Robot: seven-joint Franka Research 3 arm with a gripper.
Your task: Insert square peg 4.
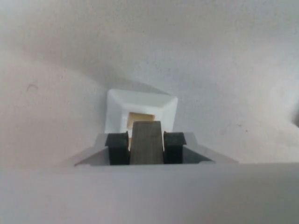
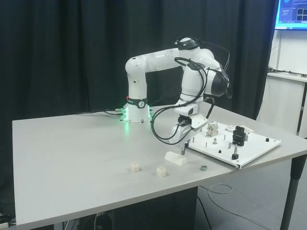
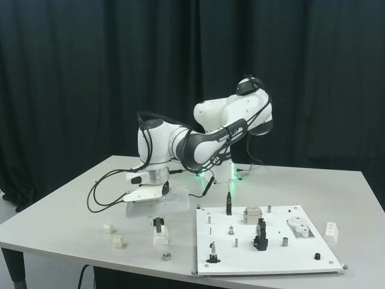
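1. In the wrist view the claw [image 1: 146,148] is clamped on the square peg [image 1: 146,142], one black finger pad [image 1: 117,147] on each flat side, the peg hanging straight down between them.
2. Just past the peg tip sits the white socket block [image 1: 141,109], its square opening [image 1: 140,118] showing right behind the tip; peg and hole look closely lined up, though I cannot tell whether the tip has entered.
3. To do this step well, I would keep the peg upright, square its faces to the walls of the opening, and descend slowly, easing off if it binds at the rim.
4. Farther off, the block stands on the grey tabletop [image 2: 72,148] just beside the white parts board [image 2: 249,148].
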